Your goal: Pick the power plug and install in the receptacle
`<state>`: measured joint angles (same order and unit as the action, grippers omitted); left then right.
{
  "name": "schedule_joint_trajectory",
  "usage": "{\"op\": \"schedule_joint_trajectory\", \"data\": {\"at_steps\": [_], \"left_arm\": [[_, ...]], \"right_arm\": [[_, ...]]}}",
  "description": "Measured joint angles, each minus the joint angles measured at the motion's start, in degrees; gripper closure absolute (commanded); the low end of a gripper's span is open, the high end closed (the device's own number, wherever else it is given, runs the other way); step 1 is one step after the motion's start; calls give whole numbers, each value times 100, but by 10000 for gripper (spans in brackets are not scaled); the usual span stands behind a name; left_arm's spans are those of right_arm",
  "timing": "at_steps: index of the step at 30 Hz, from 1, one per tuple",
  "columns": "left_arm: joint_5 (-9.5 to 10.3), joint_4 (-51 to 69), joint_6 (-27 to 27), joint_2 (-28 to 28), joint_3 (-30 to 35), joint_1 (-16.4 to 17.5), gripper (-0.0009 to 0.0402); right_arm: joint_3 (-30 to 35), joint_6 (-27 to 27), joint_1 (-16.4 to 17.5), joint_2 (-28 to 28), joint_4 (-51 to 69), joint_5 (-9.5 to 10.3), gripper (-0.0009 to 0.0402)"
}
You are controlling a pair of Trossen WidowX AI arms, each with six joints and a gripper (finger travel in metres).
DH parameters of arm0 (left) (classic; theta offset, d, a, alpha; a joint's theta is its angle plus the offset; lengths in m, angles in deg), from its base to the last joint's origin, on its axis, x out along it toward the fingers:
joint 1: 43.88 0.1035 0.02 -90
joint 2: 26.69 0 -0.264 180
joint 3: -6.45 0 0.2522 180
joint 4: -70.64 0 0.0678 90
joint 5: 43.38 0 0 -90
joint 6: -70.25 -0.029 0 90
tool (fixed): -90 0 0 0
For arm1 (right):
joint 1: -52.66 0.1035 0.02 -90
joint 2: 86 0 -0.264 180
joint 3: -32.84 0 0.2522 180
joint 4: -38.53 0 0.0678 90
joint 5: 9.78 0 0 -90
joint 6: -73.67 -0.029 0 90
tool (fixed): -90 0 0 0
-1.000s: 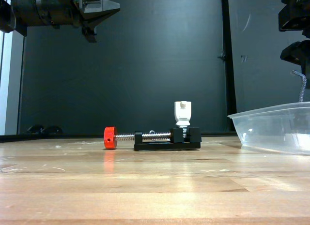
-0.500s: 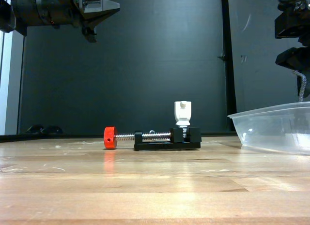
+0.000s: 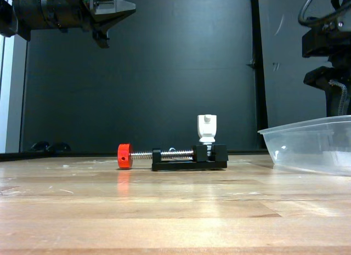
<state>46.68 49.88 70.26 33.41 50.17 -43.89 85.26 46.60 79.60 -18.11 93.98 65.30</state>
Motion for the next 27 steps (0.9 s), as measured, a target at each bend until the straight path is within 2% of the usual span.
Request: {"op": "schedule_joint_trajectory", "data": {"at_steps": [18,27], "left_arm": [[-2,0,0,0,-2,0,393],[0,2,0,0,0,0,393]], "right_arm": [[-74,299,-160,199,-310,120,237],[-90,269,-162,245,-334,166,285]]}}
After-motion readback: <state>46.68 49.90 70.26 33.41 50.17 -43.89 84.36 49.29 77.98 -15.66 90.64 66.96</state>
